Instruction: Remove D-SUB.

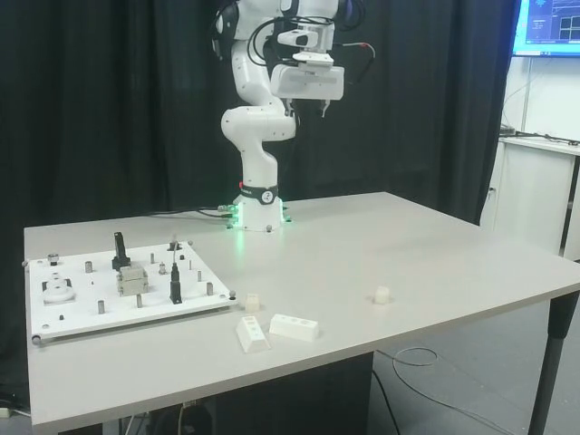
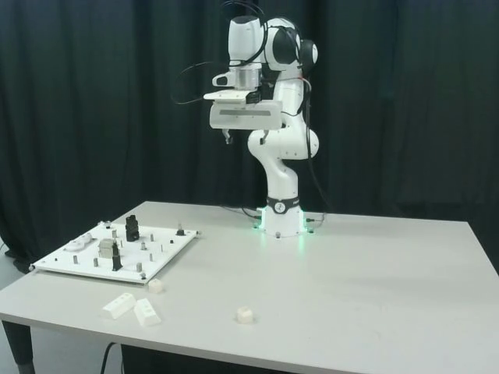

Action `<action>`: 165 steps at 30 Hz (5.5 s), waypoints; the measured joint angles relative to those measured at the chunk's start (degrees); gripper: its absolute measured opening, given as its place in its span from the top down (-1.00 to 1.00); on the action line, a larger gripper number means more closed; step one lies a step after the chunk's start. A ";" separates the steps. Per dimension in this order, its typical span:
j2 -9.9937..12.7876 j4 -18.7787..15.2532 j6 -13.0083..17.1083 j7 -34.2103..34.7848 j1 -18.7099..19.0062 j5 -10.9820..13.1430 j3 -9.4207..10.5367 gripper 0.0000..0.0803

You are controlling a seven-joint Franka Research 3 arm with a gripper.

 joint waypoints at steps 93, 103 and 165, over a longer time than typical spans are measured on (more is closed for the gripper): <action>13.62 1.73 17.77 -31.44 -11.25 -10.69 -25.35 -0.99; 17.81 2.88 22.66 -33.61 -11.26 -10.27 -30.06 -0.99; 50.21 14.26 32.58 -66.08 -16.73 16.39 -39.87 -0.99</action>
